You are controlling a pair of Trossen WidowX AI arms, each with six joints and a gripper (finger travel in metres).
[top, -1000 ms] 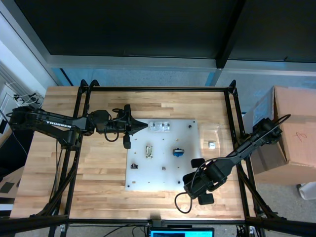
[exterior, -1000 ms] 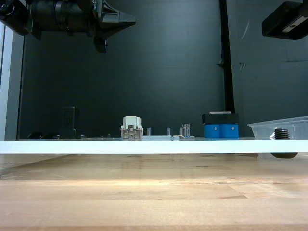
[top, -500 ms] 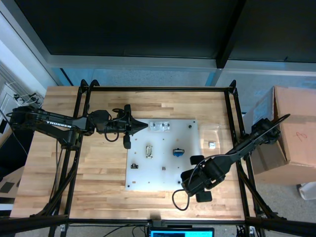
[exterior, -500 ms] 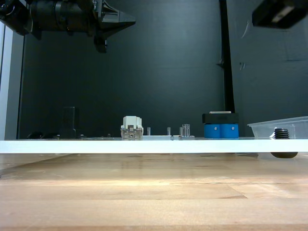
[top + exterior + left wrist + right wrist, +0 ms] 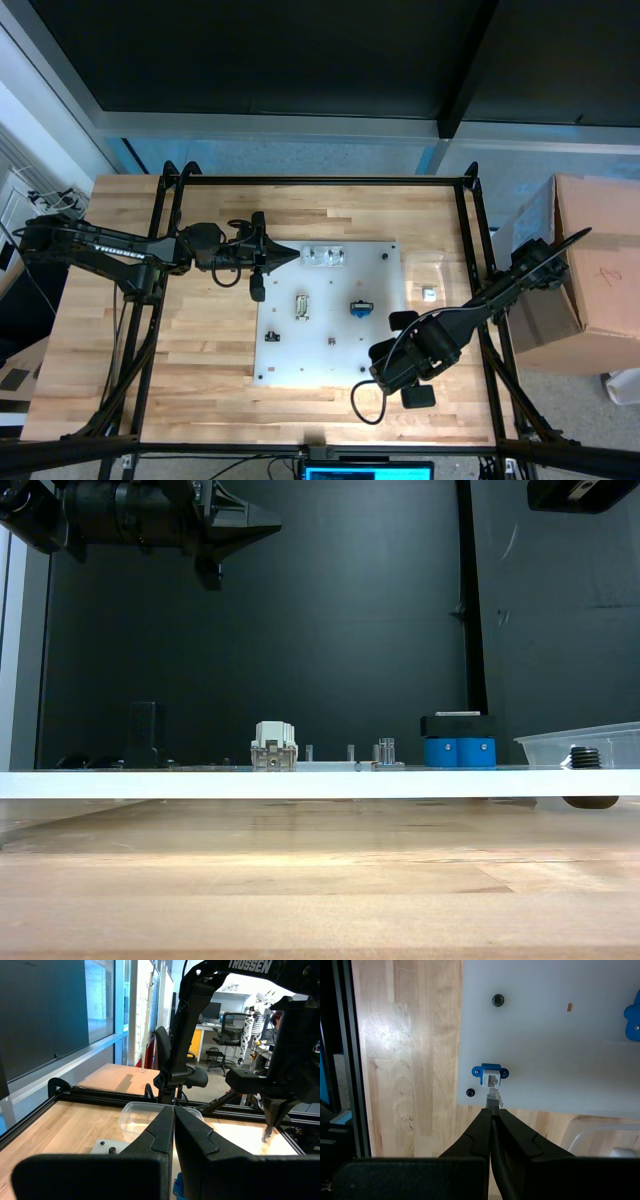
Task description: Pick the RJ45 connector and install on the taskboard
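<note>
Right wrist only: R-claw [image 5: 491, 1109] pinching RJ45 [image 5: 493, 1097] nr jack [image 5: 491, 1078]; L-claw [image 5: 296, 255] aloft.

Left gripper [image 5: 292, 256], fingers together, held level at centre left, high view | right gripper [image 5: 492, 1110], lower right there, points down, pinching the RJ45 connector [image 5: 493, 1096].

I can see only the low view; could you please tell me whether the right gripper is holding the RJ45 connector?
Observer: Yes, its wrist view shows the right gripper shut on the RJ45 connector.
Operator: Is it seated?
Observer: No, it is held clear of the blue socket, over the white board's near right corner.
Operator: And the left gripper?
Observer: The left gripper is shut, empty, above the board's far left corner.
</note>
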